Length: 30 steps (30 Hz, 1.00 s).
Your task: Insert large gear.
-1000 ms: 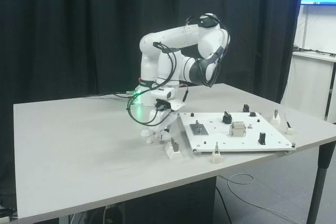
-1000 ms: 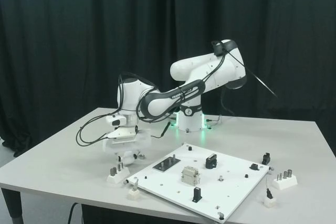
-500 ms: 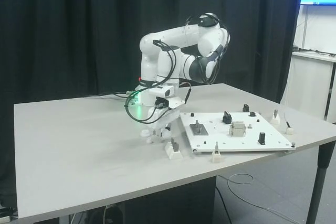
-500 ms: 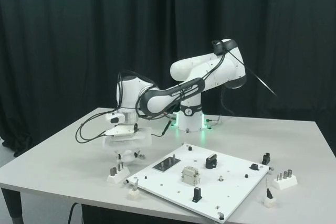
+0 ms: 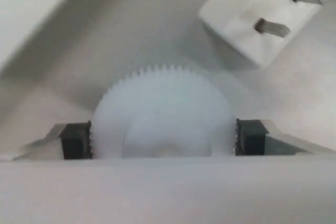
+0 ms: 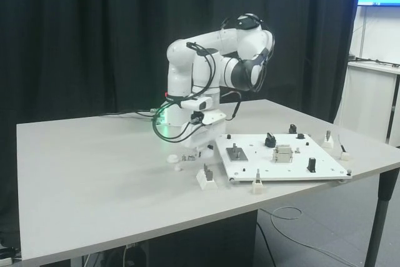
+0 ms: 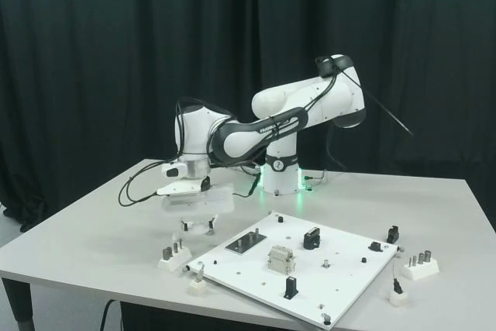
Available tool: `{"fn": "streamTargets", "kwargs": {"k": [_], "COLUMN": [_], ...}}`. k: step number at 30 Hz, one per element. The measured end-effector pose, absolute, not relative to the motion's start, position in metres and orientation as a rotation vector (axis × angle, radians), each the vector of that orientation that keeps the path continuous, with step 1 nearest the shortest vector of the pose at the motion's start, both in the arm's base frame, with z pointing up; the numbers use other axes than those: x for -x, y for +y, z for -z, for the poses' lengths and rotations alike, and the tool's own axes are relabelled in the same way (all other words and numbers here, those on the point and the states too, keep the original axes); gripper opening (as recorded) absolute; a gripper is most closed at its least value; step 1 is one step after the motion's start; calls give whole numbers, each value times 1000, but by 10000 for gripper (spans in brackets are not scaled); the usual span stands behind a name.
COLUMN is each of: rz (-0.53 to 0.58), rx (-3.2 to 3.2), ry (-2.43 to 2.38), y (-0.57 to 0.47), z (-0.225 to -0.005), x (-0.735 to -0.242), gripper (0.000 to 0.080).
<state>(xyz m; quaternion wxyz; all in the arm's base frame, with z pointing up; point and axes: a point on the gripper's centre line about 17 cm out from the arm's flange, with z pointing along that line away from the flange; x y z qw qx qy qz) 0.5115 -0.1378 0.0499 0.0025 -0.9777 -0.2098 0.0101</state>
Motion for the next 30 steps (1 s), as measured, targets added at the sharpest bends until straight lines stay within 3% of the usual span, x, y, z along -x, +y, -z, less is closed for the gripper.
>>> {"fn": "streamTargets", "kwargs": {"k": [10,30], "rz": [-48,-68], "rx": [3072,3104], "ry": [-401,-89], "y": [-107,-62], "z": [-62,-64], "x": [-518,-528], "gripper": [593,593]}}
